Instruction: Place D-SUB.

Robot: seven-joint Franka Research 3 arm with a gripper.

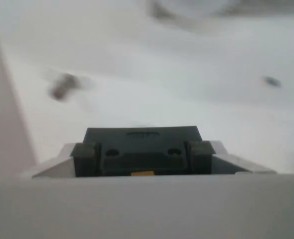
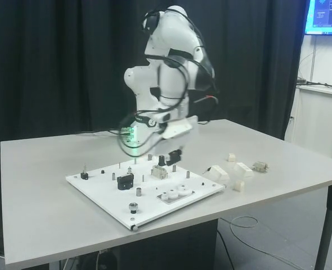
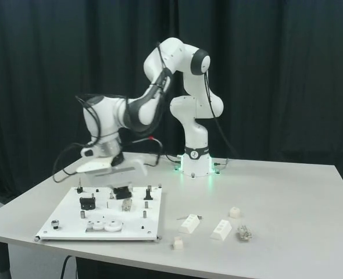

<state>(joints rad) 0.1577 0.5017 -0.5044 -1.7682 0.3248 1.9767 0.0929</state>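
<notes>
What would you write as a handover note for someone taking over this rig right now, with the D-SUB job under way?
Gripper: above the white board, fingers shut on a black part, apparently the D-SUB connector; the wrist view shows it clamped between both fingers.
Arm: bent low over the board's far side, part not yet set down.
Board: carries two white gears, a black block and several pegs.
Loose white pieces lie on the grey table beside the board.
Done: part picked up and carried over the board.
Left: lower it into its seat, release, retract. The seat itself I cannot make out.
</notes>
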